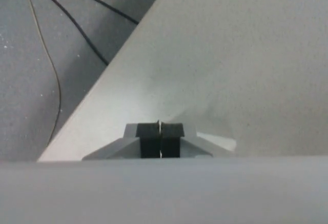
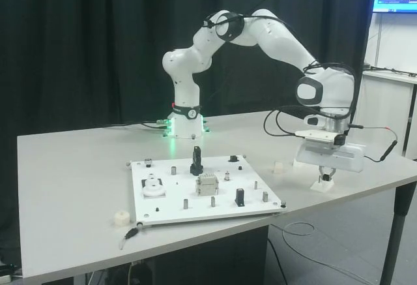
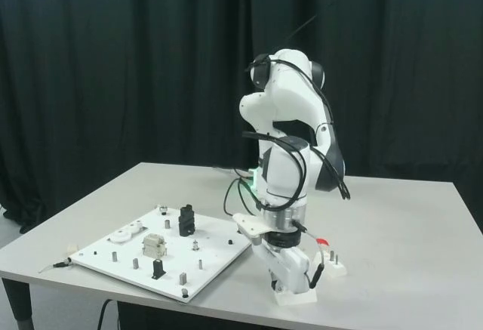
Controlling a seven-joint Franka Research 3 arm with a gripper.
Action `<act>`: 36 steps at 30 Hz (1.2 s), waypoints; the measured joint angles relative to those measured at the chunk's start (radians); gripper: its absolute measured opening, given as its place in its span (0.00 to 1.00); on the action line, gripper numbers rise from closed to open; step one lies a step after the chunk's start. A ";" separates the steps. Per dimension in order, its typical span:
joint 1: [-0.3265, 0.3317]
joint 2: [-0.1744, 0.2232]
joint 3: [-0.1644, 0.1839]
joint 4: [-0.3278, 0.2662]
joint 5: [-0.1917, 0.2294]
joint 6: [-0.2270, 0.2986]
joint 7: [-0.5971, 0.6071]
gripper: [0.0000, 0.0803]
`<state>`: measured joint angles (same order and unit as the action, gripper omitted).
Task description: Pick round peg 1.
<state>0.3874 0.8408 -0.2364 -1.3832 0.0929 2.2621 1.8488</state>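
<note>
Arm: reaches out past the board to the far corner of the tabletop, wrist turned so the claw points straight down. That pose suits taking an upright part from above.
Claw: the black pads meet, with only a thin seam between them. A pale sliver shows in that seam, but I cannot tell whether it is the peg or just a gap, so a firm hold is not confirmed.
Claw height: low, with the tips right at a small white stand near the tabletop's edge. In the second room view the tips appear to touch that stand.
Peg: not plainly visible. Judging by where the claw is, it sits in that stand, directly under or between the tips and hidden by them.
Other stand: just beside the claw, apart from it, with a thin upright pin. It may be another peg, left untouched.
Why stands: they probably keep the pegs upright and off the board, so the pads can close on a shaft from both sides.
Board parts: well apart from the claw and not involved.
</note>
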 joint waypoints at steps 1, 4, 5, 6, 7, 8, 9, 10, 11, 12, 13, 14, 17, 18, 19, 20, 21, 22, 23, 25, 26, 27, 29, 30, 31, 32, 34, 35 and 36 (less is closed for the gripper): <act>0.000 0.000 -0.001 0.006 -0.002 -0.009 0.000 0.00; 0.000 -0.002 -0.004 0.026 -0.006 -0.039 0.000 0.00; 0.000 -0.003 -0.005 0.032 -0.007 -0.049 0.000 0.00; 0.000 -0.004 -0.006 0.039 -0.008 -0.060 0.000 0.00; 0.000 -0.006 -0.007 0.044 -0.009 -0.069 0.000 0.00; 0.000 -0.008 -0.007 0.050 -0.011 -0.080 -0.001 0.00; 0.000 -0.010 -0.008 0.055 -0.014 -0.091 -0.002 0.00; 0.000 -0.012 -0.008 0.059 -0.018 -0.101 -0.004 0.00; 0.000 -0.014 -0.008 0.063 -0.023 -0.110 -0.005 0.00; 0.000 -0.017 -0.008 0.067 -0.027 -0.117 -0.007 0.00; 0.001 -0.019 -0.008 0.070 -0.029 -0.125 -0.008 0.00; 0.001 -0.021 -0.008 0.074 -0.031 -0.133 -0.009 0.00; 0.002 -0.027 -0.008 0.081 -0.032 -0.152 -0.010 0.00; 0.002 -0.029 -0.008 0.083 -0.032 -0.156 -0.010 0.00; 0.002 -0.031 -0.007 0.084 -0.032 -0.160 -0.010 0.00; 0.003 -0.033 -0.007 0.085 -0.032 -0.163 -0.010 0.00; 0.003 -0.036 -0.007 0.085 -0.032 -0.167 -0.011 0.00; 0.003 -0.038 -0.007 0.085 -0.032 -0.169 -0.013 0.00; 0.004 -0.040 -0.007 0.085 -0.032 -0.170 -0.017 0.00; 0.004 -0.043 -0.007 0.085 -0.032 -0.171 -0.024 0.00; 0.005 -0.045 -0.007 0.085 -0.032 -0.172 -0.024 0.51; 0.005 -0.046 -0.007 0.085 -0.032 -0.173 -0.024 0.51; 0.006 -0.048 -0.007 0.085 -0.032 -0.174 -0.024 0.51; 0.006 -0.049 -0.007 0.085 -0.032 -0.174 -0.024 0.51; 0.006 -0.050 -0.007 0.085 -0.032 -0.174 -0.024 0.88; 0.006 -0.050 -0.007 0.085 -0.032 -0.174 -0.024 0.88; 0.006 -0.051 -0.007 0.085 -0.032 -0.174 -0.024 0.88; 0.006 -0.051 -0.007 0.085 -0.032 -0.174 -0.024 0.88; 0.007 -0.051 -0.007 0.085 -0.032 -0.174 -0.024 0.88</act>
<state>0.3940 0.7895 -0.2437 -1.2983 0.0609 2.0880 1.8247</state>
